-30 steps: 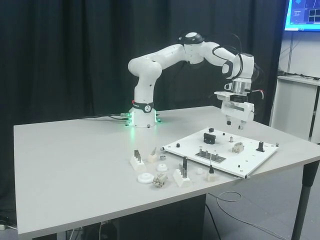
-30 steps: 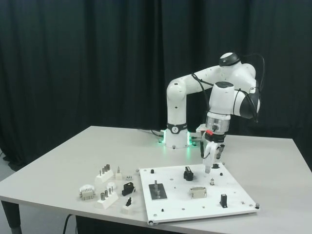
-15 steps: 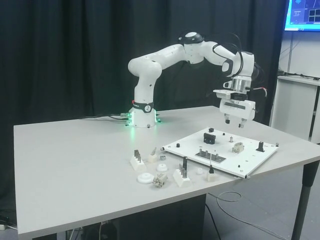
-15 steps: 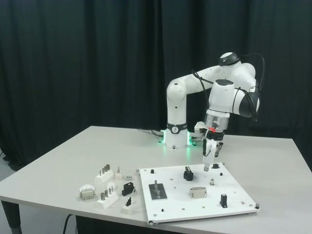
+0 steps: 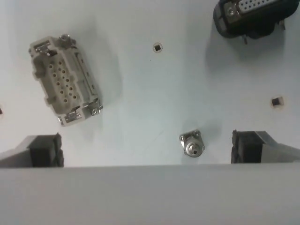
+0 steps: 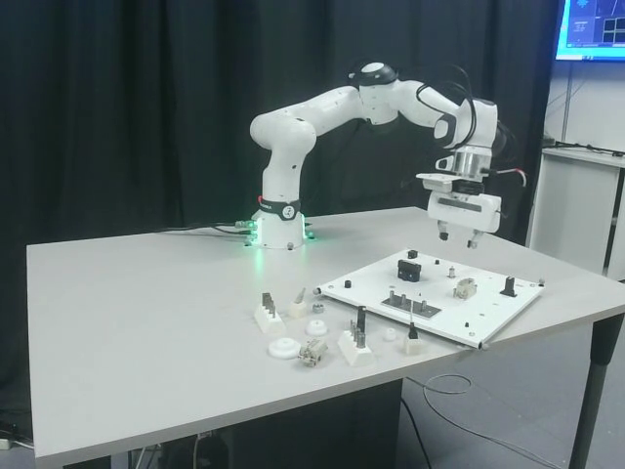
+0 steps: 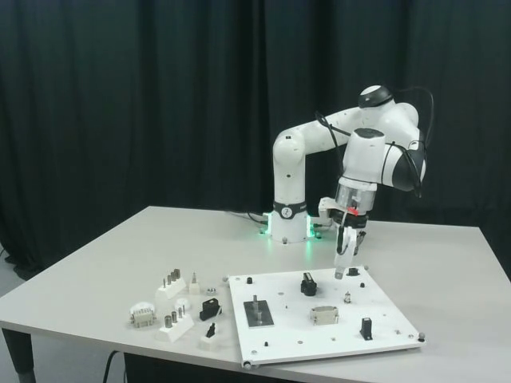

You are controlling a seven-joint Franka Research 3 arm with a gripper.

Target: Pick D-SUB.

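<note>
The D-SUB is a black connector with a grey pin face, standing on the white board near its back edge. My gripper hangs open well above the board, a little to the side of the D-SUB. In the wrist view both black fingertips show wide apart with nothing between them, and the gripper is over bare board between a grey multi-pin connector and a small round connector.
A black upright part stands near the board's far corner, and a black plate with pegs lies on the board. Several loose white holders and gears lie on the grey table beside the board.
The gripper has risen higher above the board and shifted slightly sideways. It stays open, and the parts on the board have not moved.
</note>
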